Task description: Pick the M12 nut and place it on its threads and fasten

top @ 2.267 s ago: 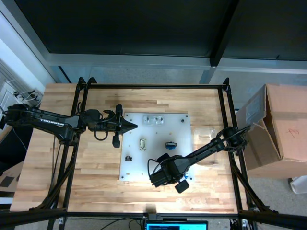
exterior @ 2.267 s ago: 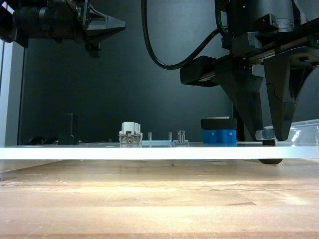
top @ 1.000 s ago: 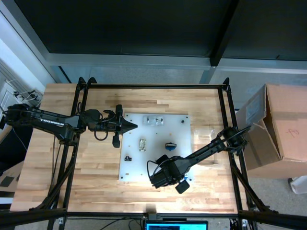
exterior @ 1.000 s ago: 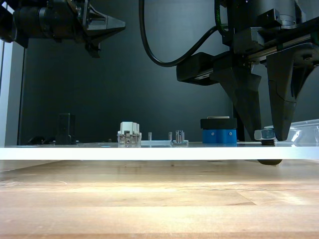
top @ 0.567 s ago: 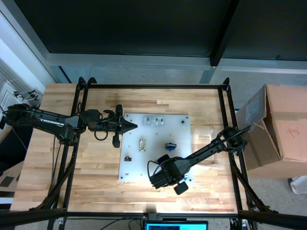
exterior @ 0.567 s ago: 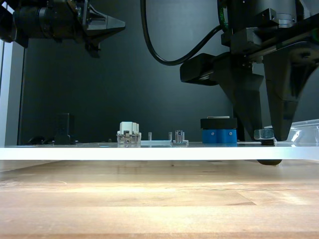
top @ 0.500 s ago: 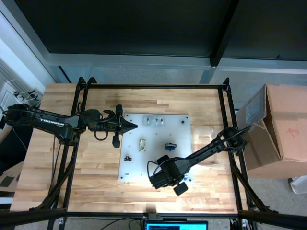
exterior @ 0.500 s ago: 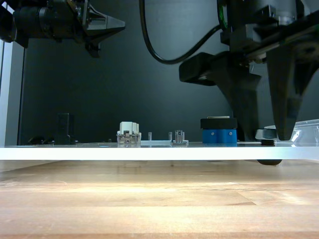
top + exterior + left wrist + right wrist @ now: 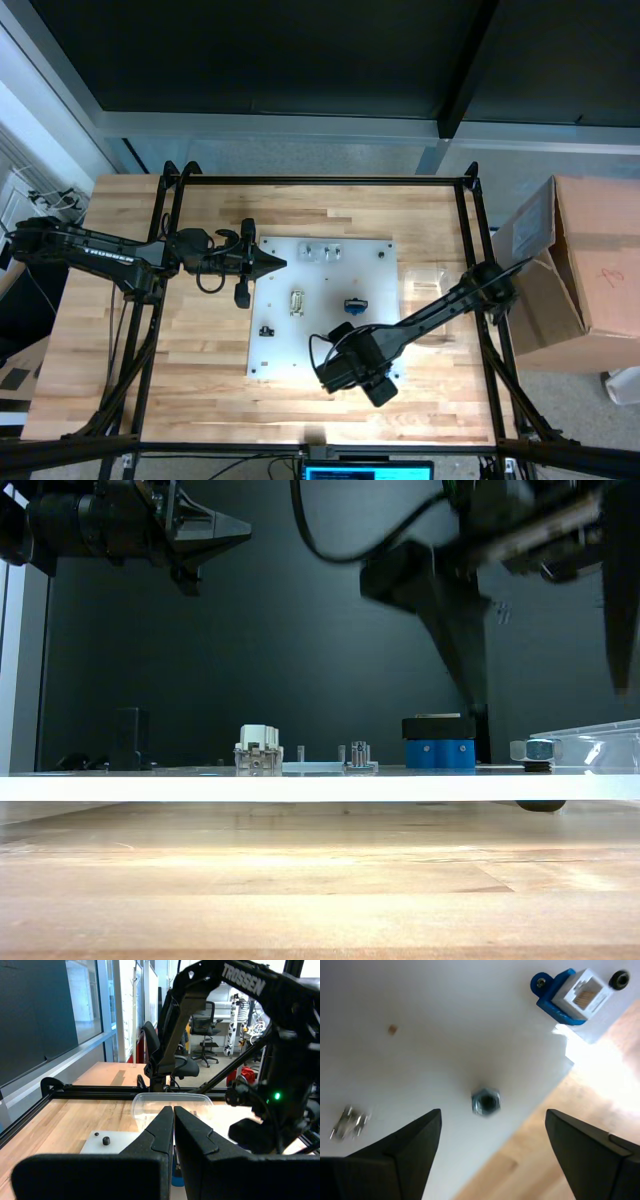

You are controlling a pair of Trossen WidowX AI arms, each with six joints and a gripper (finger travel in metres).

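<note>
Low view: you see the M12 nut (image 9: 537, 749) free on its stud (image 9: 538, 766), below the right gripper (image 9: 545, 665), whose jaws are wide open and empty. Only the right wrist view shows the nut centred between the fingers (image 9: 410, 1150). High and left wrist views: the left gripper (image 9: 272, 264) is closed on nothing, well apart from the nut.

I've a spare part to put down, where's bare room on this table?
Bare wood on the table nearer than the board. Crowded: its near right corner, open right gripper above the nut on its stud; shut left gripper over its left edge.
</note>
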